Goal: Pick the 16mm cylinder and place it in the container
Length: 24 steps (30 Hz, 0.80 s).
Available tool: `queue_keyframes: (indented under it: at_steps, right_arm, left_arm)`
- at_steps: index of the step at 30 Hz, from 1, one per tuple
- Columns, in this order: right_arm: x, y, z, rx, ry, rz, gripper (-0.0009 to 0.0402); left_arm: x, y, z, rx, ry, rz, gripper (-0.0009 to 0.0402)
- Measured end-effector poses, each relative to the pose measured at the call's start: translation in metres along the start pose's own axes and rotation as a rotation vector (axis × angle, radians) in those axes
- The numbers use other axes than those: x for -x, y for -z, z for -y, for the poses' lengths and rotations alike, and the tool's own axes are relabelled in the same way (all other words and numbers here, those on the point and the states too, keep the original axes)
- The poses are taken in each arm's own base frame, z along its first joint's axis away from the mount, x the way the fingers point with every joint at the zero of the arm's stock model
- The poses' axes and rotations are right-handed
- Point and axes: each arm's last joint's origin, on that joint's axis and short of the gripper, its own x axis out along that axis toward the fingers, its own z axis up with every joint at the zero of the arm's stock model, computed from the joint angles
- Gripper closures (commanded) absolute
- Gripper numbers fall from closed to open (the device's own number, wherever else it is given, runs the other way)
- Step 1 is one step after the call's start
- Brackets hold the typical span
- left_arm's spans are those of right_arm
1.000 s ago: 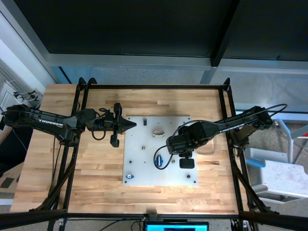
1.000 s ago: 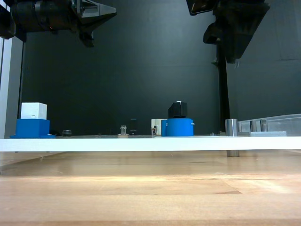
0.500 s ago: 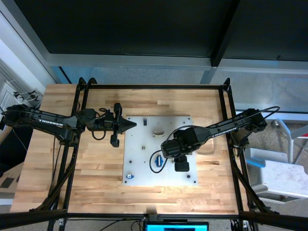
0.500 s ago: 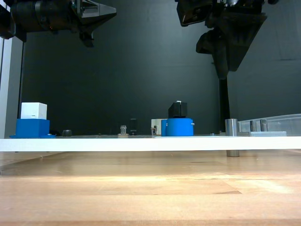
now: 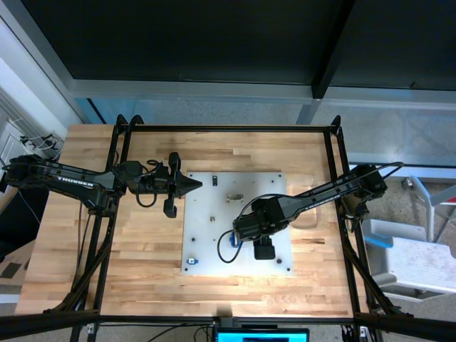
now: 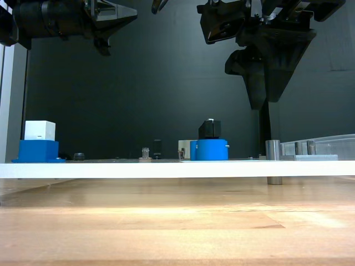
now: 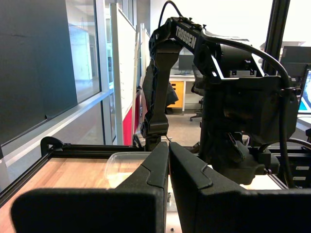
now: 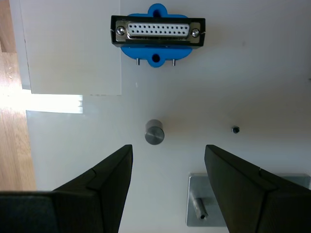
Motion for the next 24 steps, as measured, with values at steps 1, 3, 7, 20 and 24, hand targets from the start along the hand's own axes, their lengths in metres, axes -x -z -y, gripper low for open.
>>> queue_keyframes:
  at_steps: [1,3,7,20,24]
  right_arm:
    - [-0.001,0.000,0.000,0.001,-0.001,0.002,0.0188]
    - [-0.004,0.001,-0.001,0.001,-0.003,0.007,0.0188]
    - [-0.013,0.004,-0.002,-0.002,-0.004,0.008,0.0188]
    - [-0.034,0.010,-0.006,-0.015,-0.022,0.026,0.0189]
    - [-0.042,0.011,-0.006,-0.014,-0.021,0.023,0.0189]
  left_arm:
    - [0.000,0.000,0.000,0.000,0.000,0.001,0.0393]
    - [0.000,0.000,0.000,0.000,0.000,0.002,0.0393]
    - [0.000,0.000,0.000,0.000,0.000,0.001,0.0393]
    - [0.000,0.000,0.000,0.000,0.000,0.000,0.0393]
    - [0.000,0.000,0.000,0.000,0.000,0.000,0.0393]
